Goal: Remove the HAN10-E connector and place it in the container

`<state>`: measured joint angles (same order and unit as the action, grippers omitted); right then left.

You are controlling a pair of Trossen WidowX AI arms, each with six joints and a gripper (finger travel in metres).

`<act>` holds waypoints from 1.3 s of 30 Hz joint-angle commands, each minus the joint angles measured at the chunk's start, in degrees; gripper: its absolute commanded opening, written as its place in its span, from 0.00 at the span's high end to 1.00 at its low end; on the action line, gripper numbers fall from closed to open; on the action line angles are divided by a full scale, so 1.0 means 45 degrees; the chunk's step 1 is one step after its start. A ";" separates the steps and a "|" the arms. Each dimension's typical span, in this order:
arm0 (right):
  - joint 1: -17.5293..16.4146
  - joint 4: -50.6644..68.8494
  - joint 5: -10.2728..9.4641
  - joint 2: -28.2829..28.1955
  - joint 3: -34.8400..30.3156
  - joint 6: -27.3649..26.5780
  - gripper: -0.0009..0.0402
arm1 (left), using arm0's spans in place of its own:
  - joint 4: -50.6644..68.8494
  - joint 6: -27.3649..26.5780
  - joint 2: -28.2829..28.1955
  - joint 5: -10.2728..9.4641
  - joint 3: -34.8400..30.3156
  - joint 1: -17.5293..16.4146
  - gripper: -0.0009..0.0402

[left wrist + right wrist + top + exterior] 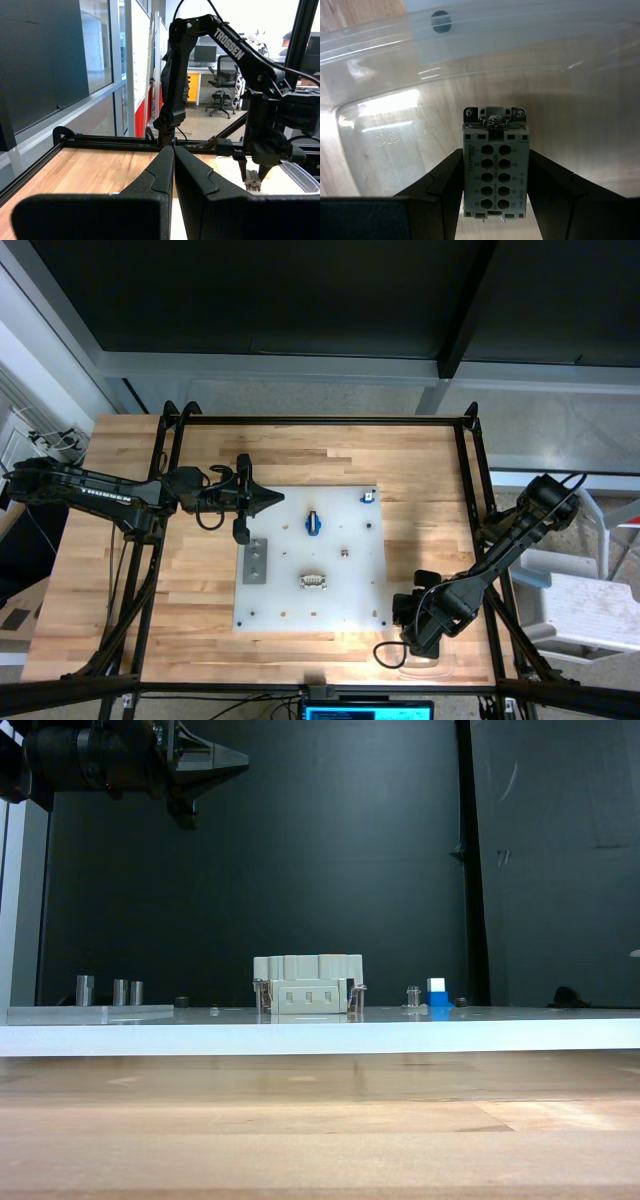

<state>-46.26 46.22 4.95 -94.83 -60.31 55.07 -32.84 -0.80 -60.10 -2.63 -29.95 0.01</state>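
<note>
- Because the HAN10-E connector is clamped between the two fingers of the right gripper, off the white board and directly over the clear floor of the container, I judge the removal done and the carry nearly finished.
- What is left, as I read it, is to lower the plug if needed, let it go so that it lies in the tray, and draw the arm clear.
- The left gripper hangs raised above the board's far left corner. Its fingers are pressed together on nothing, and it looks parked.
- A grey housing stands on the board toward its near edge, probably the seat the plug came from. The blue clip and the grey metal block stand apart from it on the same board.
- Hard to make out:
  - The right wrist view cuts off the connector's lower end, so I cannot tell whether it touches the container floor or hangs above it.
  - From above, the right arm covers its own gripper and most of the tray, which shows only as a faint outline at the table's near edge.
  - The low view shows neither the right gripper nor the container.
</note>
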 commanded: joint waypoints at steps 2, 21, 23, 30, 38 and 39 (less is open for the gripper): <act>-0.0053 -0.0102 0.0005 -0.0019 0.0087 -0.0005 0.97 | 0.0000 0.0000 0.0000 0.0000 0.0000 -0.0005 0.98; -0.0068 -0.0549 0.0005 0.0049 0.0233 0.0000 0.49 | 0.0000 0.0000 0.0000 0.0000 0.0000 -0.0005 0.98; -0.0068 -0.0563 0.0010 0.0155 0.0233 0.0010 0.44 | 0.0000 0.0000 0.0000 0.0000 0.0000 0.0000 0.98; -0.0068 -0.0505 0.0015 0.0515 0.0233 -0.0005 0.36 | 0.0000 0.0000 0.0000 0.0000 0.0000 0.0000 0.98; -0.0083 -0.0291 0.0005 0.1375 0.0233 -0.0005 0.36 | 0.0000 0.0000 0.0000 0.0000 0.0000 0.0000 0.98; -0.0087 -0.0233 0.0005 0.1496 0.0233 0.0000 0.36 | 0.0000 0.0000 -0.0005 0.0000 0.0000 -0.0005 0.98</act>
<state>-46.61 44.82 4.97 -88.73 -59.24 55.05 -32.82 -0.82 -60.10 -2.63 -29.95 0.01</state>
